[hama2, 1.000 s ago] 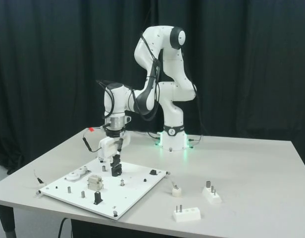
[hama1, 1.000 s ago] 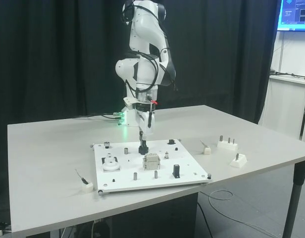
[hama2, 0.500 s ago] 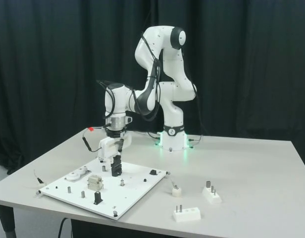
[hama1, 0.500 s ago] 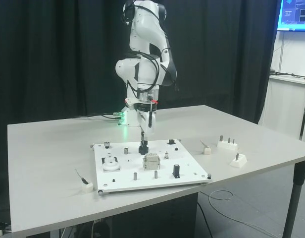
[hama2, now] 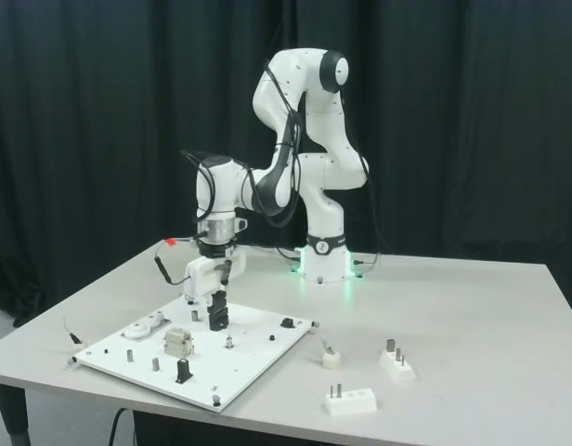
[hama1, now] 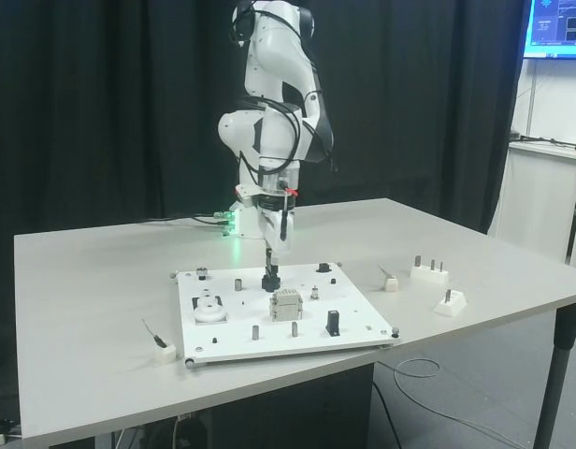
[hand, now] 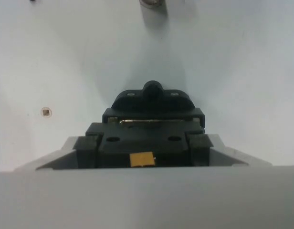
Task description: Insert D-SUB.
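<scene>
The D-SUB [hand: 147,138], a black plug, sits low in the middle of the wrist view, clamped between the two black fingers [hand: 201,145] of the end effector [hand: 144,150]. The end effector is closed on the plug's flanks, opened only as wide as the plug body. Directly beneath it is the black socket [hand: 152,99], with a strip of metal contact showing where the two meet; whether the plug is fully seated cannot be told.

In the first room view the plug [hama1: 269,279] is at the centre of the frame, down on the white board [hama1: 353,332], just behind a small grey block [hama1: 285,305].

It looks like a light, rigid moulded part, but the pins and shell are likely delicate and will bind if tilted. The short flanks are the sensible hold, keeping it square for a straight push down.

The board lies on the grey tabletop [hama1: 82,281], with white fixtures [hama1: 428,272] at the right of the frame.
</scene>
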### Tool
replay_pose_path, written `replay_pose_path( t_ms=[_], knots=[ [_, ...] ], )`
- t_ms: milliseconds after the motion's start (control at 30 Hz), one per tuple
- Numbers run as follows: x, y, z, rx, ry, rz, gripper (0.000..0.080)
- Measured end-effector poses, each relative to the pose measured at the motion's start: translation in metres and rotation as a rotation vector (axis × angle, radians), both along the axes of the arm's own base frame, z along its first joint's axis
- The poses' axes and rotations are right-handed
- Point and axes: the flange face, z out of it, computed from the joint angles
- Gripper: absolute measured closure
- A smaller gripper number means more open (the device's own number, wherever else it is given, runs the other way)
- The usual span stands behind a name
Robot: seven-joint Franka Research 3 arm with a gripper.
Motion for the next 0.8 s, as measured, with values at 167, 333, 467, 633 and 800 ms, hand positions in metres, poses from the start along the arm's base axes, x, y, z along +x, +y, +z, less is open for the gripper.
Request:
replay_pose_path(
  t_ms=[167, 333, 467, 633, 800],
  knots=[
    [-0.0008, -0.0021, 0.0001, -0.001, 0.0, -0.004, 0.0417],
    [-0.0017, -0.004, 0.0, -0.001, 0.0, -0.012, 0.0417],
    [-0.002, -0.0045, 0.0, 0.002, -0.001, -0.02, 0.0417],
    [-0.0018, -0.0036, -0.0002, 0.005, -0.002, -0.024, 0.0417],
    [-0.0014, -0.0014, -0.0001, 0.008, -0.001, -0.022, 0.0417]
  ],
)
